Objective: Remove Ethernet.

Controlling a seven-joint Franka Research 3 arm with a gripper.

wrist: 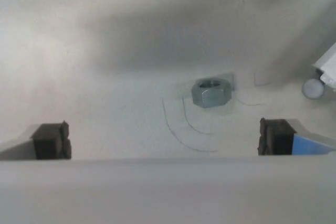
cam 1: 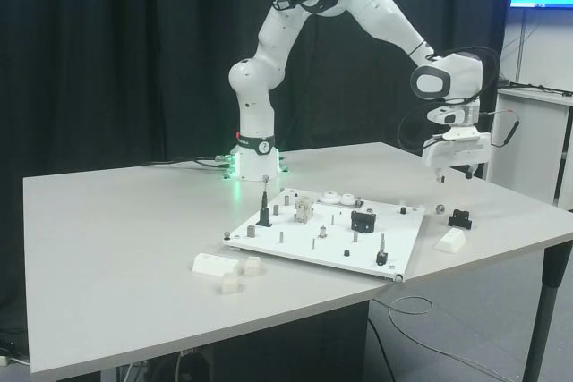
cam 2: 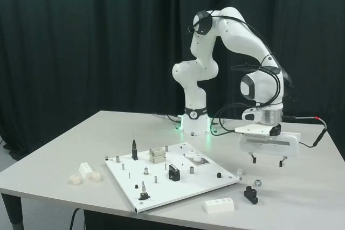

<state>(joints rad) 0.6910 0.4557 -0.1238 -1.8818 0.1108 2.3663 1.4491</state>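
My gripper [wrist: 163, 139] hangs open above the bare table, just off the right edge of the white board [cam 2: 210, 184], with nothing between its fingers. It also shows in the room views [cam 1: 454, 176] [cam 2: 267, 161]. A grey hex nut [wrist: 211, 92] lies on the table below and slightly ahead of the fingertips. A black boxy part [cam 2: 173, 172] stands on the board [cam 1: 394, 243], well apart from the gripper. Another small black part [cam 2: 250, 194] lies on the table near the front edge. I cannot tell which of them is the Ethernet plug.
The board carries several pegs, a black upright post [cam 2: 133, 150] and white round pieces [cam 2: 193, 158]. A white block [cam 2: 219, 205] lies near the front table edge. More white blocks [cam 2: 85, 171] sit left of the board. The board's corner [wrist: 329, 66] shows in the wrist view.
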